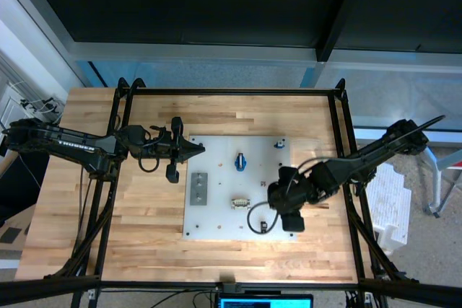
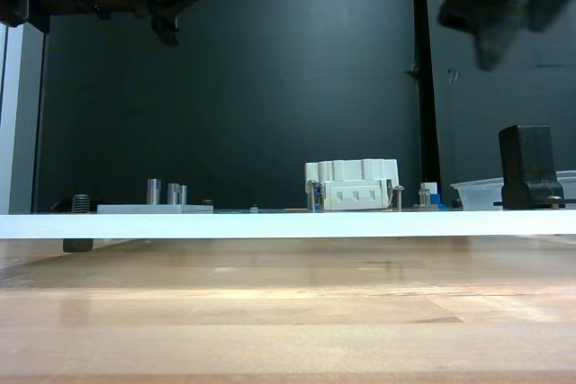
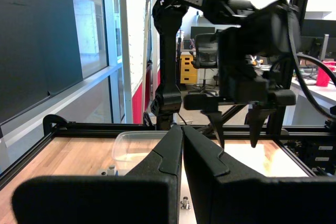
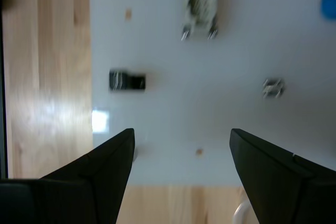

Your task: Pick the 16mm bar and install on taskboard

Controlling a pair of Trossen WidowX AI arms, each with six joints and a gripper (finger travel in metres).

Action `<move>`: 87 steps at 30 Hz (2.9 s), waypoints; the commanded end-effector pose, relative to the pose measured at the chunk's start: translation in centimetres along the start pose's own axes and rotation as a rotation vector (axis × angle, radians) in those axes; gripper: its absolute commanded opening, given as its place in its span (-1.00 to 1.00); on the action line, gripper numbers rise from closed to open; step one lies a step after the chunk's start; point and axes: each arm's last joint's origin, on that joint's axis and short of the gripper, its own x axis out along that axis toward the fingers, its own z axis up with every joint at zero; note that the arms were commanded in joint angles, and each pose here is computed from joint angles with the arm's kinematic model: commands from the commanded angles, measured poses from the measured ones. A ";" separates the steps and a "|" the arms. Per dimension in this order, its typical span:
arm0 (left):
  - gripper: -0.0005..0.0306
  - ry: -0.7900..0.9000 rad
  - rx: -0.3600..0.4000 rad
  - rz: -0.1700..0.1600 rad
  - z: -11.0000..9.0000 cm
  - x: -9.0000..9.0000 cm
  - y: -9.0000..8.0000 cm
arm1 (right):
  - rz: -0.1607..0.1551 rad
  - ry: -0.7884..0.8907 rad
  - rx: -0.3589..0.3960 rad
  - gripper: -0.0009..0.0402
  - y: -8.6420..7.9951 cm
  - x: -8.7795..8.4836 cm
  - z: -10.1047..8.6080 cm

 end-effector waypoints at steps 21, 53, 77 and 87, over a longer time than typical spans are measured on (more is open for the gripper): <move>-0.96 0.000 0.000 0.000 0.0 0.0 0.0 | -0.067 -0.593 -0.029 -0.39 -10.8 -3.4 1.3; -0.97 0.000 0.000 0.000 0.0 0.0 0.0 | 0.028 -1.185 -0.048 -0.96 -12.7 -1.4 0.1; -0.96 0.000 0.000 0.000 0.0 0.0 0.0 | 0.006 -1.179 -0.012 -0.96 -12.6 -1.2 -0.8; -0.96 0.000 0.000 0.000 0.0 0.0 0.0 | 0.007 -1.187 -0.013 -0.96 -12.5 -1.8 -1.0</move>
